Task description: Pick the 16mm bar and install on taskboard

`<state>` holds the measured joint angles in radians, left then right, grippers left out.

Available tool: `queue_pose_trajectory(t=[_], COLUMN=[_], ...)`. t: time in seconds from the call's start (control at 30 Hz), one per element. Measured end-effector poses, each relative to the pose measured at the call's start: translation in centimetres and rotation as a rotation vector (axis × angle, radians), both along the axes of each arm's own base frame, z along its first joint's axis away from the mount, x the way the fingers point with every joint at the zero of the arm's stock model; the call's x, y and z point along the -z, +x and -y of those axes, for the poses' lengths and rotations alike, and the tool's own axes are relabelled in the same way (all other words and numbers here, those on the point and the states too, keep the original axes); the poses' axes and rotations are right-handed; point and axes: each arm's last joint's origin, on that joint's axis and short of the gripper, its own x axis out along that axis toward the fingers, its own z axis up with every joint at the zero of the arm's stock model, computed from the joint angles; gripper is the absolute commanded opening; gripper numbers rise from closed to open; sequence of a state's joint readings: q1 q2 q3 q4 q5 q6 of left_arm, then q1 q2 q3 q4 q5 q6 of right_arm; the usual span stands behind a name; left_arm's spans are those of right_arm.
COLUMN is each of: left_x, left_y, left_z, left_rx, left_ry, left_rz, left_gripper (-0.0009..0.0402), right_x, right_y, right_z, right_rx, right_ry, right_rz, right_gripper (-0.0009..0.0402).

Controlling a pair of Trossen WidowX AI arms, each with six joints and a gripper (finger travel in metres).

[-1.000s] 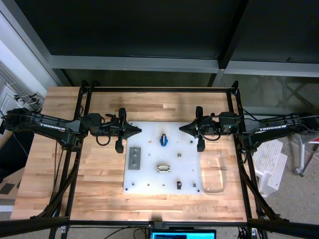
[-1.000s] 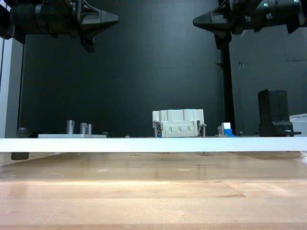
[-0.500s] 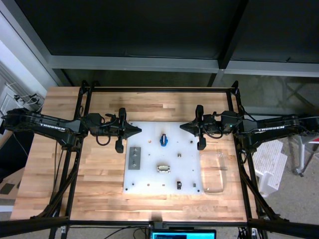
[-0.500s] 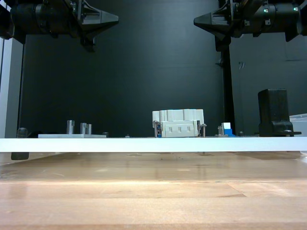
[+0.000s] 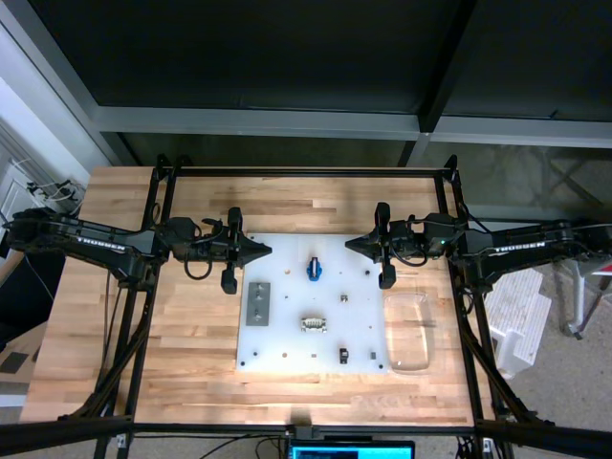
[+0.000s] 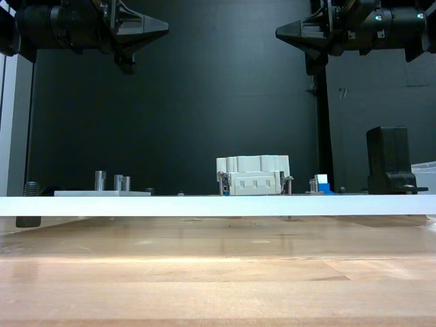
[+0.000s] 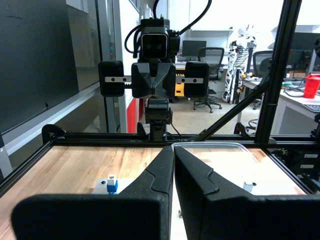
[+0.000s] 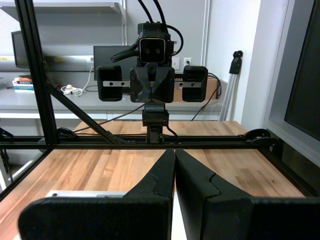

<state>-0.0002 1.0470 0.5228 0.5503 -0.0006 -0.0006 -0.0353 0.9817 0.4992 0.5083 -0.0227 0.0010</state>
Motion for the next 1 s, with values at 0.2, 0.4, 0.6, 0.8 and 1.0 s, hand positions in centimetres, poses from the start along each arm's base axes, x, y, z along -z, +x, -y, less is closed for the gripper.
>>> queue_pose_trajectory(t=[0.2,0.4,0.6,0.8,1.0], left_x=[0.01,0.00,0.00,0.01,0.01], left_y=[0.00,0.00,0.00,0.00,0.00], left_z=[0.00,0.00,0.00,0.00,0.00], left_rx=[0.000,0.000,0.000,0.000,0.000], left_ry=[0.000,0.000,0.000,0.000,0.000], left_rz=[0.000,0.000,0.000,0.000,0.000], left_gripper=[0.0000,0.0000,0.0000,0.0000,0.0000], right_x=[0.01,0.04,0.04,0.04,0.04], right_y=[0.01,0.01,0.01,0.01,0.01], right_z=[0.00,0.00,0.00,0.00,0.00], right_rx=[0.001,0.002,0.002,0.002,0.002], right_ry=[0.000,0.000,0.000,0.000,0.000], right_rz=[-0.001,-0.003,-0.004,-0.004,-0.004], right_gripper=[0.0000,0.0000,0.0000,0.0000,0.0000])
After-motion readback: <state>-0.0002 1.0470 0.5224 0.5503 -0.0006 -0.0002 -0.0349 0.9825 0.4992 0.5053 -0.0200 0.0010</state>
